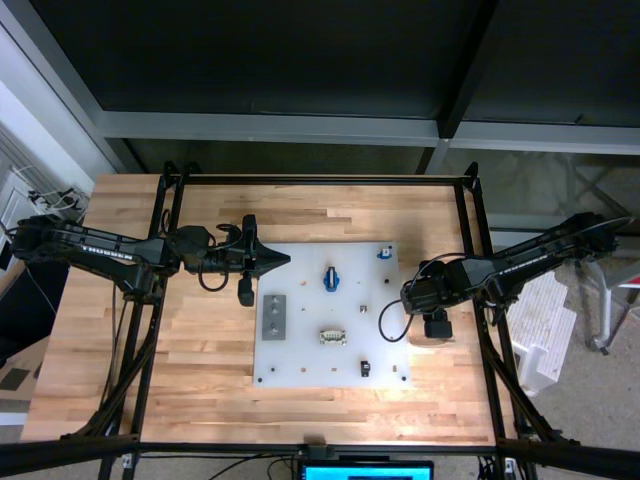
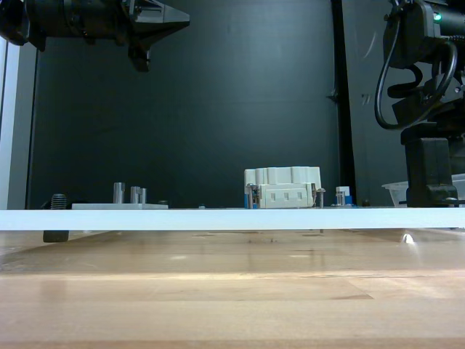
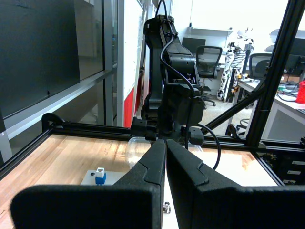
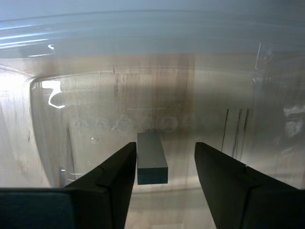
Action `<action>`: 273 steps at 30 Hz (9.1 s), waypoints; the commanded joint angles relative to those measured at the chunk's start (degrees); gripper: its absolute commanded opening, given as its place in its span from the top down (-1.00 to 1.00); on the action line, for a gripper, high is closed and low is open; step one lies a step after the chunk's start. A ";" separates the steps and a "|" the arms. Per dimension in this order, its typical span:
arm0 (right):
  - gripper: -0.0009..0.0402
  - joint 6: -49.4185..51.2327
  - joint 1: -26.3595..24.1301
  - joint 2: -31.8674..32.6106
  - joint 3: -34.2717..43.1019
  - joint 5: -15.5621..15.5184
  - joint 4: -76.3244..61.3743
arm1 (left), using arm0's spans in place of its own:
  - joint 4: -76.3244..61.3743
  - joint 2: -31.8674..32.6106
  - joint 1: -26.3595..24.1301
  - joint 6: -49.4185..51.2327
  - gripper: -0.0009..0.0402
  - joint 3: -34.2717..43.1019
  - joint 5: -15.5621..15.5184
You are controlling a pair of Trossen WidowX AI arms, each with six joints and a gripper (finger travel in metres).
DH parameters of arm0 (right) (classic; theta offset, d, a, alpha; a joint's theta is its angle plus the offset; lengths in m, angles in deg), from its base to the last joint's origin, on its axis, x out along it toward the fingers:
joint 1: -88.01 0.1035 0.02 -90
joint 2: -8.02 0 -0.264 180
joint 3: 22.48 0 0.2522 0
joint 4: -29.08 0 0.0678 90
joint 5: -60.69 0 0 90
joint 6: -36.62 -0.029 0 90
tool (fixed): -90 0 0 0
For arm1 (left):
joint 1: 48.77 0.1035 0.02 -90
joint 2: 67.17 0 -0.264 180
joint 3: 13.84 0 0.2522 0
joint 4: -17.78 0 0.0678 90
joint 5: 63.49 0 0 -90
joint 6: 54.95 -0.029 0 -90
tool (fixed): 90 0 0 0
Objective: Pick the 16mm bar and install on taskboard
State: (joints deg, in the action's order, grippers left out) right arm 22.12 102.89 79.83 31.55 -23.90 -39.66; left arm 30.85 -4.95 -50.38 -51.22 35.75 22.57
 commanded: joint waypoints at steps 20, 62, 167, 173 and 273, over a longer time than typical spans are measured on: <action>0.97 -0.50 -0.85 0.00 -0.02 1.07 -0.07 | 0.02 0.02 0.02 0.00 0.95 0.02 0.02; 0.18 -9.14 -4.59 0.85 3.15 -9.29 1.95 | 0.02 0.02 0.04 0.02 0.95 0.02 0.00; -0.20 -86.95 11.43 8.31 6.16 -6.49 4.74 | -2.56 0.13 0.02 0.00 0.95 0.02 0.00; -0.20 -92.74 12.94 8.81 7.52 -4.90 4.70 | -2.56 0.13 0.02 0.00 0.95 0.02 0.00; 0.80 -81.88 14.88 7.17 3.48 -3.43 6.71 | -2.56 0.13 0.04 0.00 0.95 0.02 0.00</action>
State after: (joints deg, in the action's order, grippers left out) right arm -62.67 117.77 88.37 34.85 -27.31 -32.27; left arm 28.30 -4.82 -50.36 -51.20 35.75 22.57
